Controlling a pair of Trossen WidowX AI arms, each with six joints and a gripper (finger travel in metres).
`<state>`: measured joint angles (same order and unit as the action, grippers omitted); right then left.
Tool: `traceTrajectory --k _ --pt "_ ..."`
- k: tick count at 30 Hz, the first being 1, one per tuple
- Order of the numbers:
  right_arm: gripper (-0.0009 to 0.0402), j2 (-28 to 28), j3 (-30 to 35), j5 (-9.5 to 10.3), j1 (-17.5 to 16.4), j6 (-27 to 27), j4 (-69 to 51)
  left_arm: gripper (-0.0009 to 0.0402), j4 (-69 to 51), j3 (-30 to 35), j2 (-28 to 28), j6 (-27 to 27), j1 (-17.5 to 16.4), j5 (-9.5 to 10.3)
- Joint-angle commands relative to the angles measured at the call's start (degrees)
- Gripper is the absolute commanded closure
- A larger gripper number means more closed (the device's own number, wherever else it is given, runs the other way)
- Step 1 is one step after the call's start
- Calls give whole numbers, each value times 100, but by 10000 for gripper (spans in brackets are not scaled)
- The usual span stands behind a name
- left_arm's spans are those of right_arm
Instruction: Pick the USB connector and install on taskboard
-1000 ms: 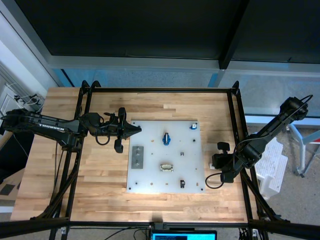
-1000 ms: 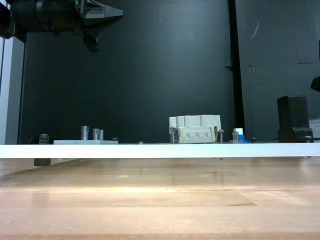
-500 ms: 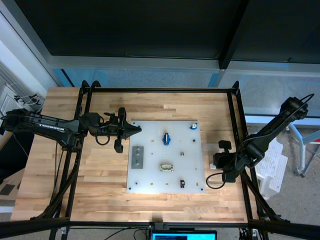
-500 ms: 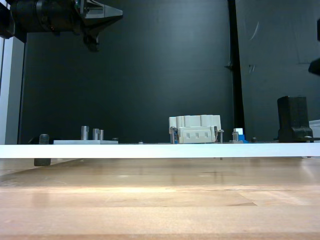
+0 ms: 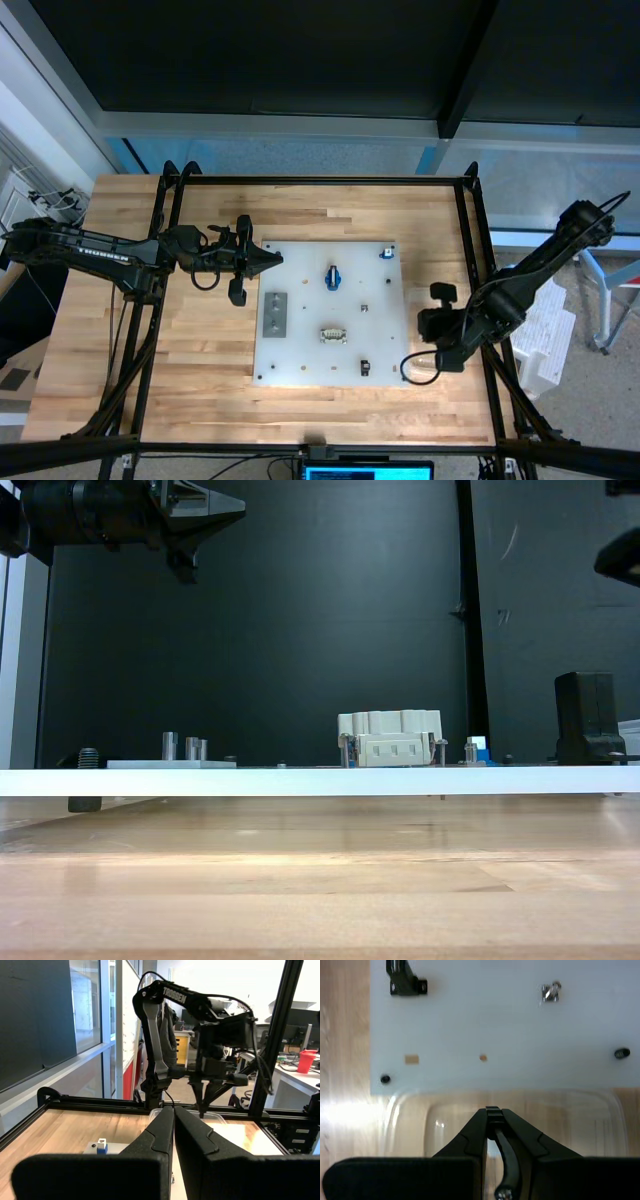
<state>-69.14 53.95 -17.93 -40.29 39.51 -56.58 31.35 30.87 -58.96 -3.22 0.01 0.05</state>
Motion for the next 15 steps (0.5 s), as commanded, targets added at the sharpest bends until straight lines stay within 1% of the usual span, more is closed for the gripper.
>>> traceTrajectory --k 1,7,13,15 --pt "393 -400 374 -7 157 -7 4 393 0 0 0 0 -2 -2" --pt "393 -1244 1158 -2 407 -164 15 393 2 0 0 0 -2 0" --pt "393 -1904 1779 7 442 -249 31 393 2 0 0 0 0 -2" --pt "393 -2079 1969 81 442 -249 42 393 2 2 0 0 -2 -2"
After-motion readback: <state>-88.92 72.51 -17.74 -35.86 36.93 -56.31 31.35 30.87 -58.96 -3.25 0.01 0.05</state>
